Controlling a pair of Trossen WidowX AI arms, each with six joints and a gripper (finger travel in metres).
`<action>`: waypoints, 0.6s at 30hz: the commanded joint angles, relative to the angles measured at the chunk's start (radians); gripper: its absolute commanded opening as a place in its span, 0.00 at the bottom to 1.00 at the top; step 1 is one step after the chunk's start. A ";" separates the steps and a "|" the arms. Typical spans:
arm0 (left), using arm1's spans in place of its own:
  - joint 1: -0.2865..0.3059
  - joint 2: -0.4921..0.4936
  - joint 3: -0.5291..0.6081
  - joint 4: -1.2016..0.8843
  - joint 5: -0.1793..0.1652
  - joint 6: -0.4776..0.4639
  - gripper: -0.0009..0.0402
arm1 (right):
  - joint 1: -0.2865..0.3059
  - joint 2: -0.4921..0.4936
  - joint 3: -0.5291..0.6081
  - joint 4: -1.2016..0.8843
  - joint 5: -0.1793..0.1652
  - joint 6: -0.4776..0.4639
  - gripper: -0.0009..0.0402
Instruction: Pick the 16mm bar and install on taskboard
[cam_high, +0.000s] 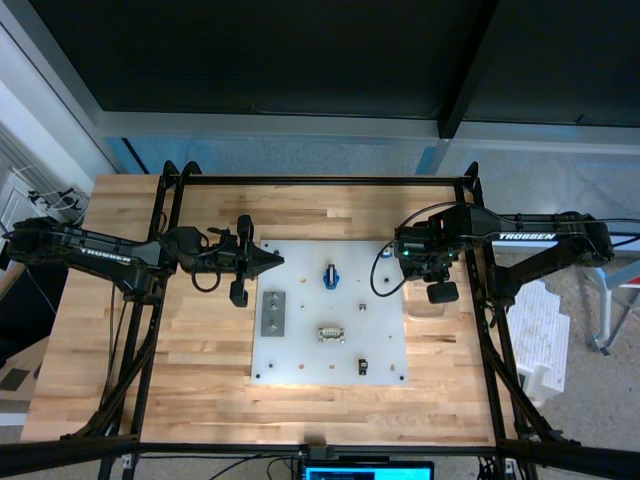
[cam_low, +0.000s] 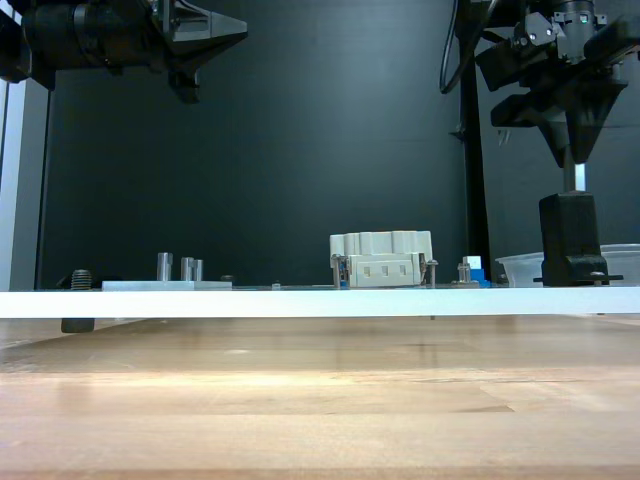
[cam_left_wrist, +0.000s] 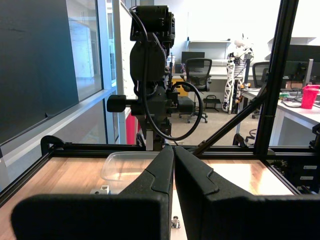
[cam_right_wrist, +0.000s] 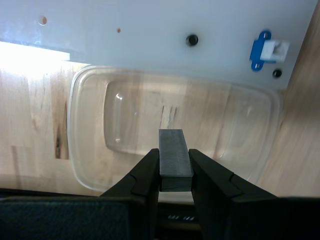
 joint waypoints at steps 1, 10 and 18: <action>0.000 0.000 0.000 0.000 0.000 0.000 0.02 | 0.010 0.000 -0.001 -0.010 0.002 0.009 0.05; 0.000 0.000 0.000 0.000 0.000 0.000 0.02 | 0.126 0.013 0.000 -0.011 0.009 0.190 0.05; 0.000 0.000 0.000 0.000 0.000 0.000 0.02 | 0.264 0.061 0.000 0.032 0.008 0.396 0.05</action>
